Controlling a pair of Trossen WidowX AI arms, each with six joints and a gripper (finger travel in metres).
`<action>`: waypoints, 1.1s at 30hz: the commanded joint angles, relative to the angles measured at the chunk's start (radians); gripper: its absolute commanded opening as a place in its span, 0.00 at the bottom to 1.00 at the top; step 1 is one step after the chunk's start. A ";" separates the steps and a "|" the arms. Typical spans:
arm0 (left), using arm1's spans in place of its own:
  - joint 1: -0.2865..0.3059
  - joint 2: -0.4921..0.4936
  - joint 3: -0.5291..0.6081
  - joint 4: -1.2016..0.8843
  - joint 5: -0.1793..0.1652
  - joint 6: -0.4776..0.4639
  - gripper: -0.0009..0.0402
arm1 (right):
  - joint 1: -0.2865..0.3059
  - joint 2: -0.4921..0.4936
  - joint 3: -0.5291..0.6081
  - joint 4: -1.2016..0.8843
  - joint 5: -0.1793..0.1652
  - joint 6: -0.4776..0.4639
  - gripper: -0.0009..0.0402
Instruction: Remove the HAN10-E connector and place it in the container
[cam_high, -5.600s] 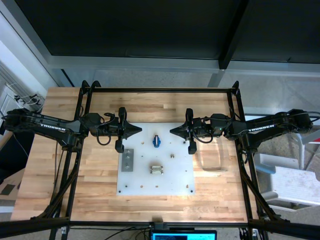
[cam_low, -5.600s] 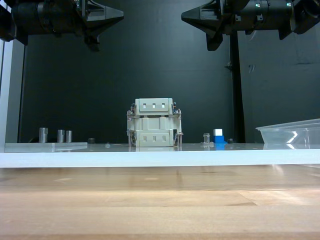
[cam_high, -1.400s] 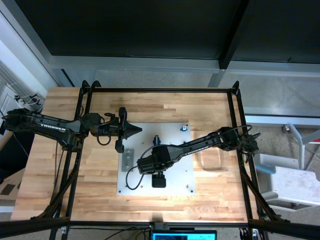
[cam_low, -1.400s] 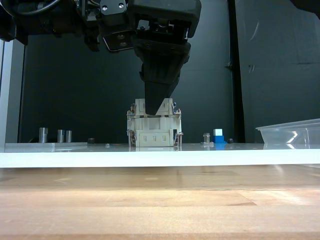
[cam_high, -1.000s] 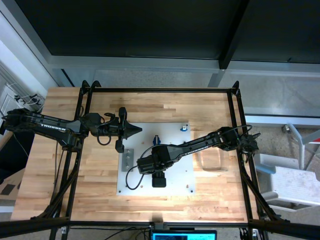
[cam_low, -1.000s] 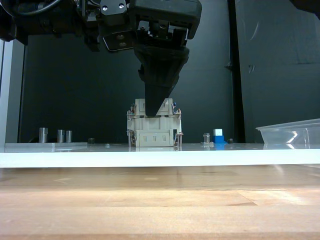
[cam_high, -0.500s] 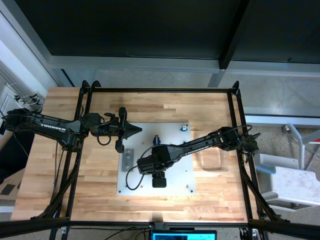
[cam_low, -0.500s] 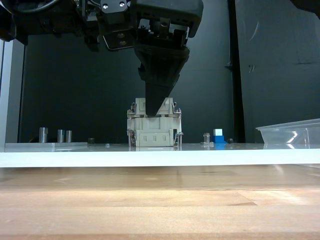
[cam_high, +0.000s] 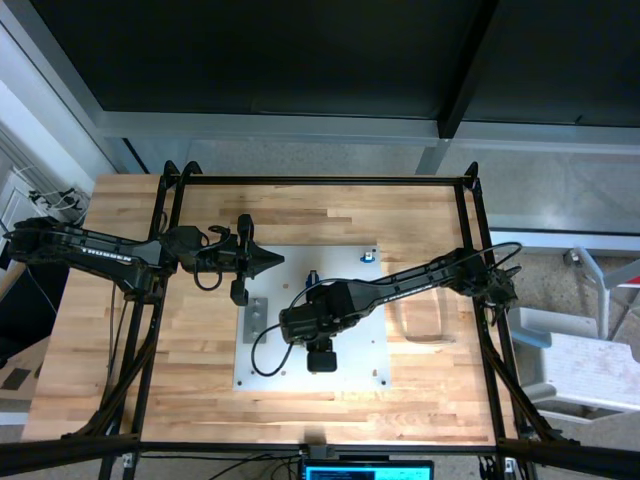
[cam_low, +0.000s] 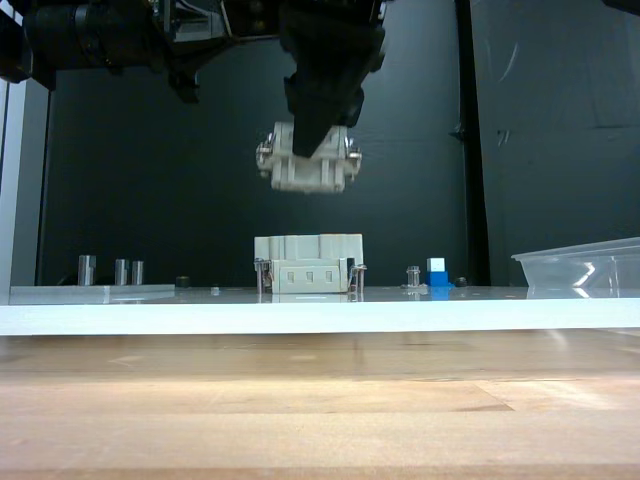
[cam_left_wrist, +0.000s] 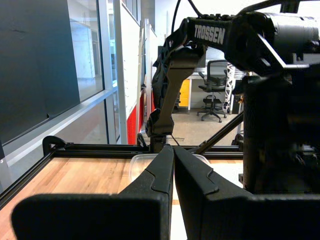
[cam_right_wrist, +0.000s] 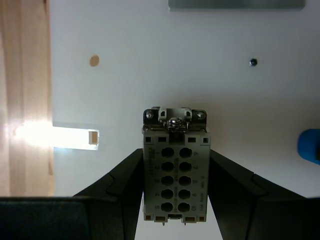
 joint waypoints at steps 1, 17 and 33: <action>0.000 0.000 0.000 0.000 0.000 0.000 0.02 | 0.000 -0.022 0.000 -0.025 0.001 -0.006 0.02; 0.000 0.000 0.000 0.000 0.000 0.000 0.02 | -0.004 -0.199 -0.130 -0.127 0.011 -0.028 0.02; 0.000 0.000 0.000 0.000 0.000 0.000 0.02 | -0.016 -0.527 -0.650 0.036 0.011 0.042 0.02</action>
